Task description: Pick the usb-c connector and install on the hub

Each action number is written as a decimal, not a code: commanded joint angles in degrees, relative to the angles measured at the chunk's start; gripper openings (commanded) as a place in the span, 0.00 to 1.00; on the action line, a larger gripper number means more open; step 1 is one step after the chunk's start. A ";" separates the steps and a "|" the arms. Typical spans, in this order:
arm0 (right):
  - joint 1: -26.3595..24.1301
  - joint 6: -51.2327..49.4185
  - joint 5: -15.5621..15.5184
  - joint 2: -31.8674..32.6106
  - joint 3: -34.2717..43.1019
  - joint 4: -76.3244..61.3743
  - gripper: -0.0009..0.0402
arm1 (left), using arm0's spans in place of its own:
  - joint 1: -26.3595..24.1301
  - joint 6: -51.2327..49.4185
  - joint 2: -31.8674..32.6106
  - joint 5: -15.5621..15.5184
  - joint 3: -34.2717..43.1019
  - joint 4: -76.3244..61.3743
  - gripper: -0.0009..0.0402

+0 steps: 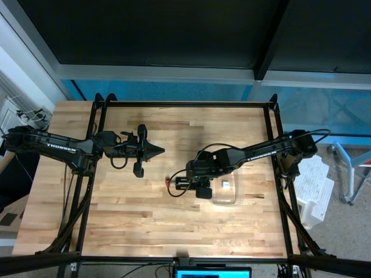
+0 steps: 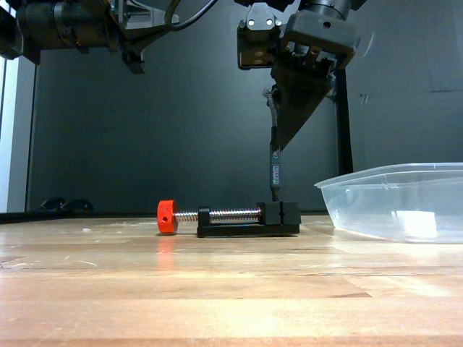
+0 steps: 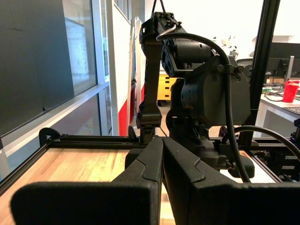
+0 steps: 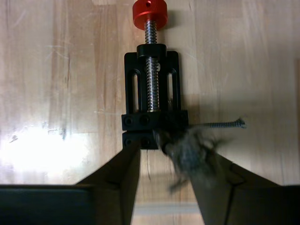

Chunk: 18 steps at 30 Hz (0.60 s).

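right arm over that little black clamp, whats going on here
The right pincer hangs point-down over a small black vise with a red knob, shut on the usb-c connector, which stands upright with its lower end at the vise. Whether it is seated cannot be told. The left pincer is shut and empty, raised off to the left. A clear tub sits right of the vise.

You're looking at 2 matte black arms. The left arm (image 1: pixel 58 147) has white TROSSEN lettering along its link and a black cable (image 1: pixel 119 162) looped near the wrist. Its left gripper (image 1: pixel 157 152), over the table's (image 1: pixel 145 220) left half, has 2 wedge fingers (image 3: pixel 145 164) meeting at a point. On the right arm (image 1: pixel 261 152) a thin cable arches over. The right gripper (image 2: pixel 278 147), above mid-table, is a black wedge with pale screw heads (image 2: pixel 249 24) on the housing.
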 commanded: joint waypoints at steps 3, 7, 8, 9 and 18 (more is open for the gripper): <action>0.66 0.13 0.04 -4.15 -0.44 -2.49 0.50 | 0.02 0.00 0.00 0.02 0.02 0.00 0.02; 0.76 0.26 0.22 -9.27 -3.28 -1.62 0.55 | 0.02 0.00 0.02 0.02 0.02 -0.02 0.02; 0.74 0.26 0.22 -10.47 -4.11 -1.16 0.55 | 0.00 0.00 0.02 0.02 0.02 -0.02 0.02; 0.74 0.26 0.22 -11.61 -4.92 -0.46 0.55 | 0.02 0.00 0.00 0.02 0.02 0.00 0.02; 0.74 0.17 0.17 -13.90 -7.28 2.60 0.53 | 0.02 0.00 0.00 0.00 0.02 0.00 0.02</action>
